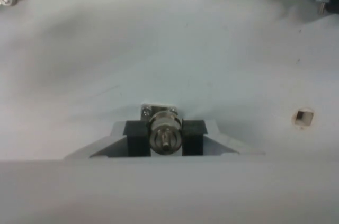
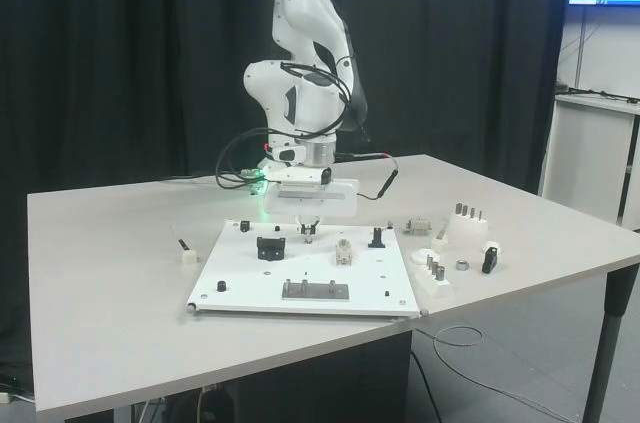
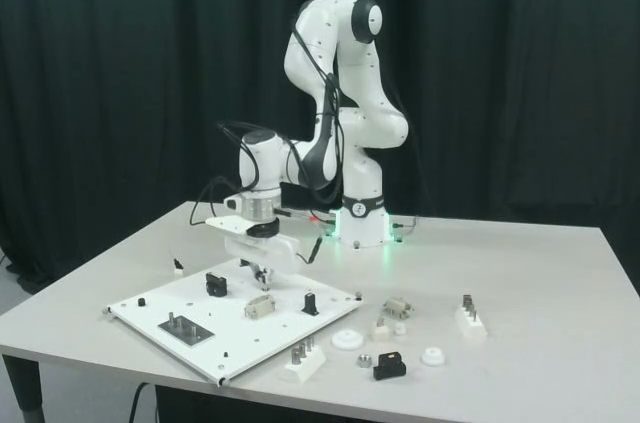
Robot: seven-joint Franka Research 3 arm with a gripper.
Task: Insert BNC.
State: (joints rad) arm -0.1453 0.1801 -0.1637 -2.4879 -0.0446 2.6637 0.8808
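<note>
The BNC connector (image 1: pixel 164 131) sits pinched between the black fingers (image 1: pixel 135 138), hanging just above the white board (image 2: pixel 310 268) on the grey desk (image 2: pixel 100 273), near its rear edge.

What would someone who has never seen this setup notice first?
Probably the tall white robot arm, bolted at the back of the grey table against black curtains. It bends down over a white board dotted with small parts. In the wrist view, its gripper holds a small metal BNC connector just above that board.
</note>
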